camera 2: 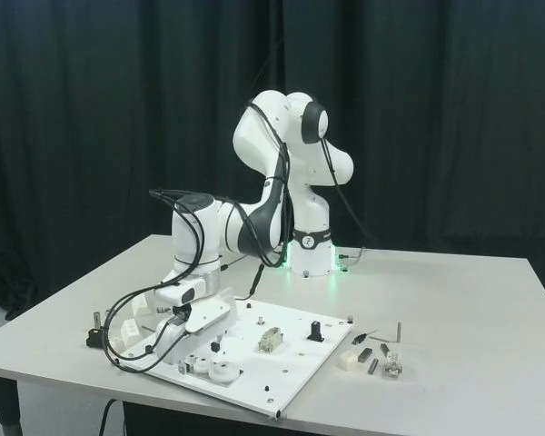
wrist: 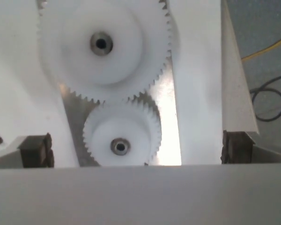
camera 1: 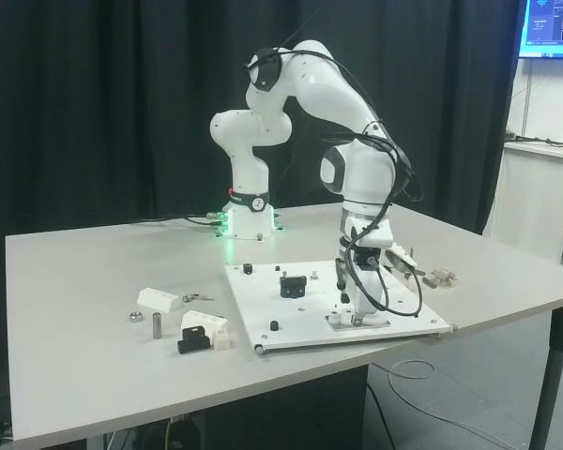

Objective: Remove medium gear.

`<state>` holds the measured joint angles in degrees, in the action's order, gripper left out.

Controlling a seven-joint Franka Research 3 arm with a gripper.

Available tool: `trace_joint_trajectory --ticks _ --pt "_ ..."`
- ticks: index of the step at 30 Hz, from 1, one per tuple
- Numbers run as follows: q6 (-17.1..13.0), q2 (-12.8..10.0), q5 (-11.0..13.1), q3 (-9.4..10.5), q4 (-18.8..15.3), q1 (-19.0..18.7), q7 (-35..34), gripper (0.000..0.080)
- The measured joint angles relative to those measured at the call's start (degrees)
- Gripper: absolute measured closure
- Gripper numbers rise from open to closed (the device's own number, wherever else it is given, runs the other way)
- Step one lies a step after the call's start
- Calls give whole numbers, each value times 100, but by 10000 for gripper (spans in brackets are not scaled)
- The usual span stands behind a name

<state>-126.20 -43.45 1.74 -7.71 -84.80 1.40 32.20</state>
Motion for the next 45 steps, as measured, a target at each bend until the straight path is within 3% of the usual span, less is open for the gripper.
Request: trace_joint_trajectory --ticks 41,42,45 --pt "-188 -120 -16 -11 -46 0 16 3" --pt "-188 -120 -16 -12 -46 0 16 116" --pt "-182 -121 -16 -12 -50 0 16 116"
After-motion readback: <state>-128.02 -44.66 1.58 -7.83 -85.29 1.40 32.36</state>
